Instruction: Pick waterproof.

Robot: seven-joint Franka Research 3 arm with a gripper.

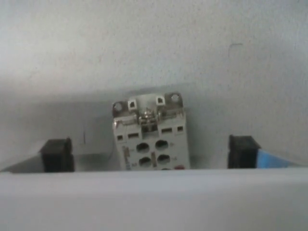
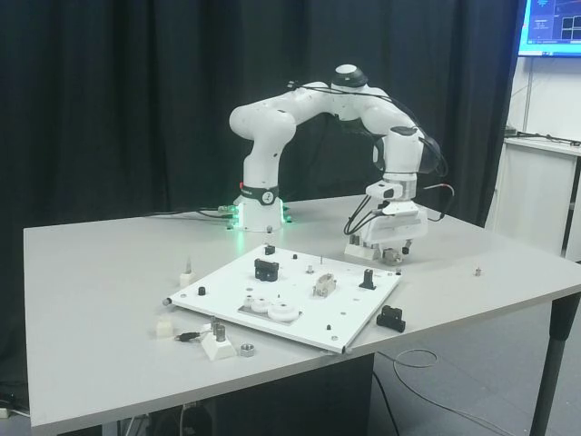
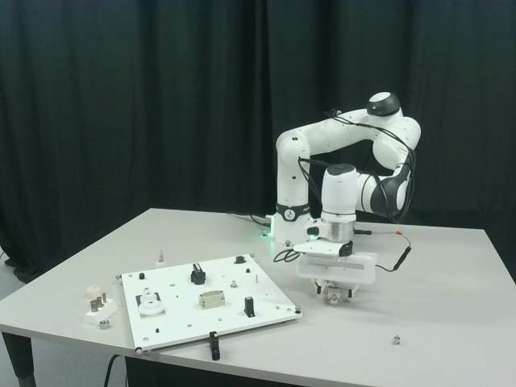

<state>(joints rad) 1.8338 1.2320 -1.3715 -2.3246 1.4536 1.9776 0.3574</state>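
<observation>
The waterproof connector (image 1: 149, 134) is a small grey-white block with round sockets and a metal clamp on top. It lies on the grey table (image 1: 154, 43). My gripper (image 1: 150, 154) is open, with one black fingertip (image 1: 57, 155) on each side of the connector and a wide gap to both. From the room cameras the gripper (image 2: 392, 252) (image 3: 333, 292) hangs low over the table beside the white board's corner, and the connector (image 3: 333, 299) shows just beneath it.
A white board (image 2: 300, 313) (image 3: 177, 318) carries several small black and metal parts. A black part (image 2: 391, 317) lies by the table's front edge. White fixtures (image 2: 218, 345) sit off the board's other end. A small bolt (image 3: 395, 340) stands apart on the table.
</observation>
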